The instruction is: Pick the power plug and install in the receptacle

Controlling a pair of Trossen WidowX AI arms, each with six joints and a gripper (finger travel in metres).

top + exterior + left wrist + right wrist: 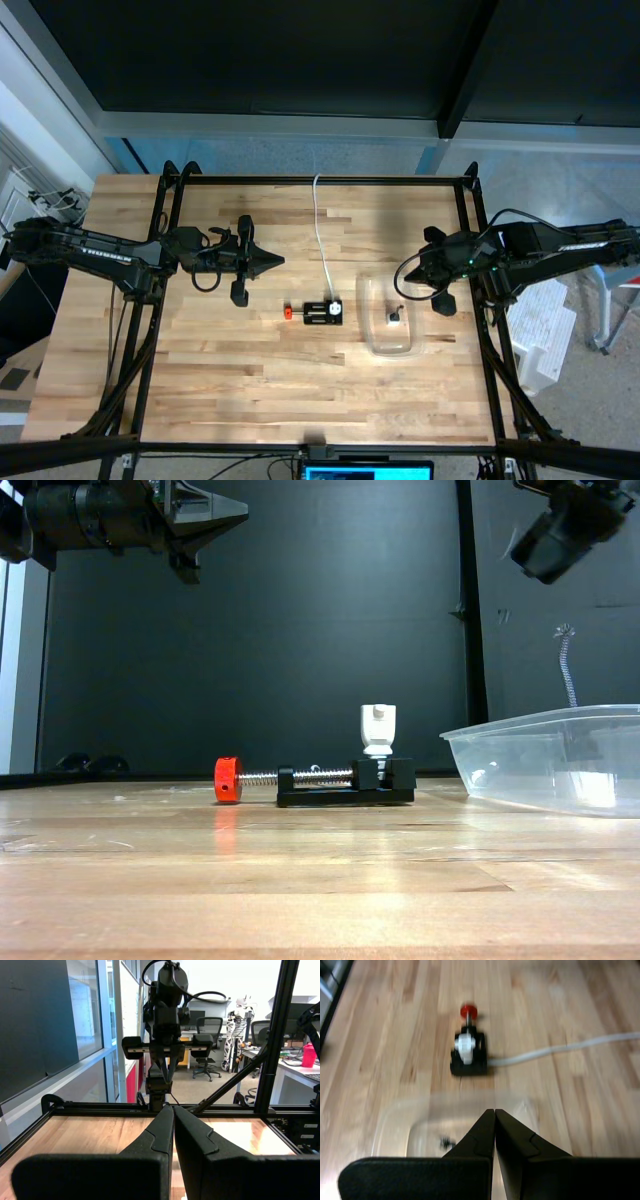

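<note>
The power plug (pixel 394 319) is a tiny black piece lying inside a clear plastic tray (pixel 375 340); the right wrist view shows it as a dark speck (pixel 446 1142). The receptacle (pixel 334 309), white and round-faced, sits in a black clamp frame (pixel 345 783) with a red-orange knob (pixel 227 780), and its white cable (pixel 320 225) runs to the far edge. My right gripper (pixel 402 281) hangs shut above the tray's far right side, empty. My left gripper (pixel 276 261) hovers shut left of the clamp, holding nothing.
A black metal frame (pixel 320 181) borders the wooden table (pixel 250 385). The clear tray stands right of the clamp. A screen edge (pixel 366 469) shows at the near side.
</note>
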